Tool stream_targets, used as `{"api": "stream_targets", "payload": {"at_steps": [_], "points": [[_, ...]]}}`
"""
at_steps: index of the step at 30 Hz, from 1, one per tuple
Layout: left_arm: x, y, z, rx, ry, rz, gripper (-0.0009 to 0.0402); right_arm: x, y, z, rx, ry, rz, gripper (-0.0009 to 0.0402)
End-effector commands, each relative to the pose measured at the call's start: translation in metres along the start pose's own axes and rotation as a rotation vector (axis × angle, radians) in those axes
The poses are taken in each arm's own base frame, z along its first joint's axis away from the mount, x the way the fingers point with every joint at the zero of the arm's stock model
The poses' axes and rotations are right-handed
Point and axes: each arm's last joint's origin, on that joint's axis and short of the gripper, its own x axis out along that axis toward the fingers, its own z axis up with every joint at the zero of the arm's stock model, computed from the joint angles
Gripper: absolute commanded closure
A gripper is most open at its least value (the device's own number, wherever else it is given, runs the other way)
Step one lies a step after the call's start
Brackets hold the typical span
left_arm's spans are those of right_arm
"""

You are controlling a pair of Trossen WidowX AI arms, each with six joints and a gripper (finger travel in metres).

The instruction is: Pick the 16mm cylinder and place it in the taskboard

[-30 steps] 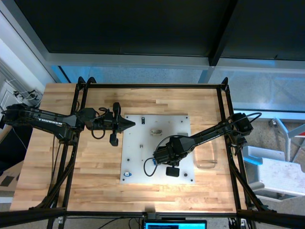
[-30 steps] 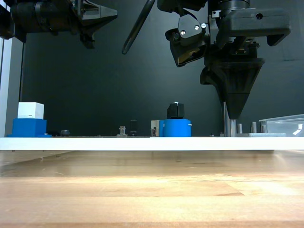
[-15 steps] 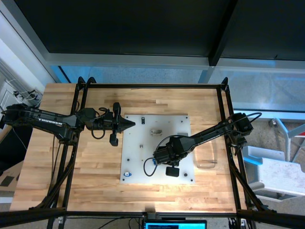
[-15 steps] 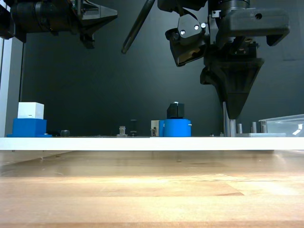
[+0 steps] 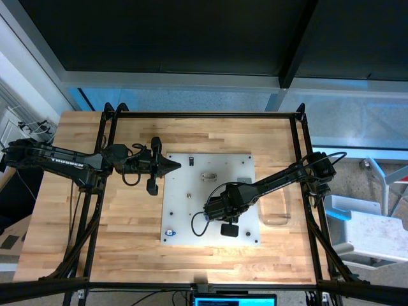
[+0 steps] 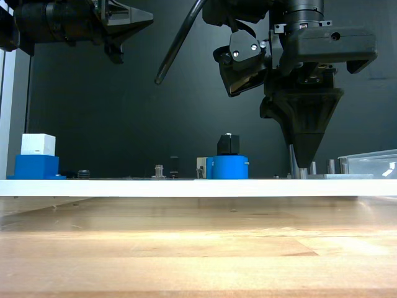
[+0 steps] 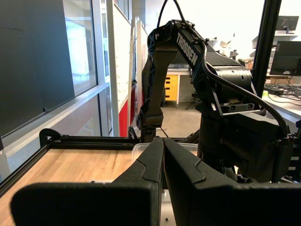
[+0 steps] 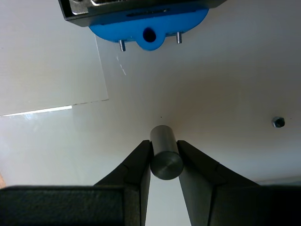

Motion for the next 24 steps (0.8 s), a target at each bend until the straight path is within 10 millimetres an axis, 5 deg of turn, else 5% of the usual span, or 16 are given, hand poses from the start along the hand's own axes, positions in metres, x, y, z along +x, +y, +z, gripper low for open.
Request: {"api": "stream_targets", "payload": {"at_steps": [1,15,24], "points": [[0.0001,0.0,-0.0001,0.0,0.0,0.0,0.0393,0.0014,0.0,-0.0005,0.0,0.001,0.0,0.037],[0.0001,0.0001,-0.0001,0.0,0.0,0.0,0.0393,0.0014,0.0001,-0.001,0.002,0.002,-0.001,0.0368],[0.0001,0.0001,-0.0001,0.0,0.0,0.0,0.0393,0.0002,-0.0001,-0.0012,0.006,0.0,0.0,0.0316]]}}
